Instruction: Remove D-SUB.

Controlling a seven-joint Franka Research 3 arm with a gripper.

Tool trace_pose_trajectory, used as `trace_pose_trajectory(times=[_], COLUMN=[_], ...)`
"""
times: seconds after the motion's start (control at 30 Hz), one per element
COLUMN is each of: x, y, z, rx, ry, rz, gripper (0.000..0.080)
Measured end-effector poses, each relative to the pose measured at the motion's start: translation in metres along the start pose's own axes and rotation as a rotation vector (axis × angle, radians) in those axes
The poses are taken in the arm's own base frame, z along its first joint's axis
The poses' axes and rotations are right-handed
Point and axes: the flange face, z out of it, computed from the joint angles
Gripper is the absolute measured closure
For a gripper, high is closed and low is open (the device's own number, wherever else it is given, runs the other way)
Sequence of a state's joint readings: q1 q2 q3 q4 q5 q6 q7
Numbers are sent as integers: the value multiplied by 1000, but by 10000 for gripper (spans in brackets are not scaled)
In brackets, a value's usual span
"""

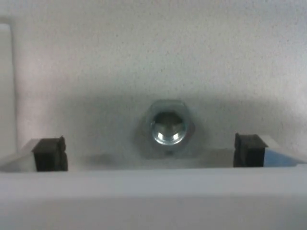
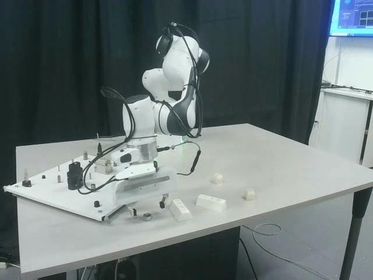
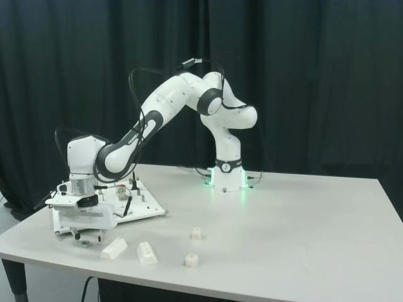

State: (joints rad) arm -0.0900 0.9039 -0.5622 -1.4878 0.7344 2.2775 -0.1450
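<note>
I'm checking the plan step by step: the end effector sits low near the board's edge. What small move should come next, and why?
Probably lift straight up. The end effector has its open fingers straddling only a metal nut on the table, beside the white board; no connector shows between them.

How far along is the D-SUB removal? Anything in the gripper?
Done: nothing I can confirm; no removed connector is identifiable. In hand: nothing; the gripper is open, low over a small metal hex nut on the grey table beside the white board. Left: a black block-shaped part stands on the board, possibly the D-SUB; gripping and pulling it remain.
</note>
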Motion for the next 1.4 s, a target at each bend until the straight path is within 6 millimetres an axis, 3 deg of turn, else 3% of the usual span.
trace_pose_trajectory(times=[0.5,1.4], x=[2,5], y=[-6,-18], z=[-12,-65], rx=[14,-7], ry=[10,10], rz=[-5,-145], gripper=[3,3])
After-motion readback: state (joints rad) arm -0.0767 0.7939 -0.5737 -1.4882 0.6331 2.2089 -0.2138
